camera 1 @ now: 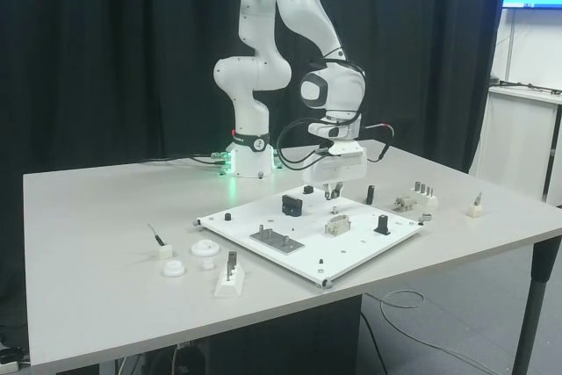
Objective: Insert BNC.
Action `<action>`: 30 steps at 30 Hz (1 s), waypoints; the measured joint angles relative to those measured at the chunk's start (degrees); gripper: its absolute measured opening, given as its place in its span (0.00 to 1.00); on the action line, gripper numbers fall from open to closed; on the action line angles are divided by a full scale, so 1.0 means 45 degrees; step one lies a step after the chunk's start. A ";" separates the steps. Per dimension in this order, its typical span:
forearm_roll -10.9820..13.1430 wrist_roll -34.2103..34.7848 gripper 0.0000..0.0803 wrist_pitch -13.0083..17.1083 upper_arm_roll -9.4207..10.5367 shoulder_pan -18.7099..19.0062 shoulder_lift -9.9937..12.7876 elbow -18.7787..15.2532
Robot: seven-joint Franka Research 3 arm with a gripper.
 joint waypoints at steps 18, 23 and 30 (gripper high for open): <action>-0.0004 -0.0001 0.16 -0.0063 -0.0044 0.0000 0.0092 0.0093; -0.0011 -0.0015 0.16 -0.0063 -0.0068 0.0000 0.0182 0.0140; -0.0019 -0.0022 0.16 -0.0063 -0.0111 -0.0001 0.0398 0.0234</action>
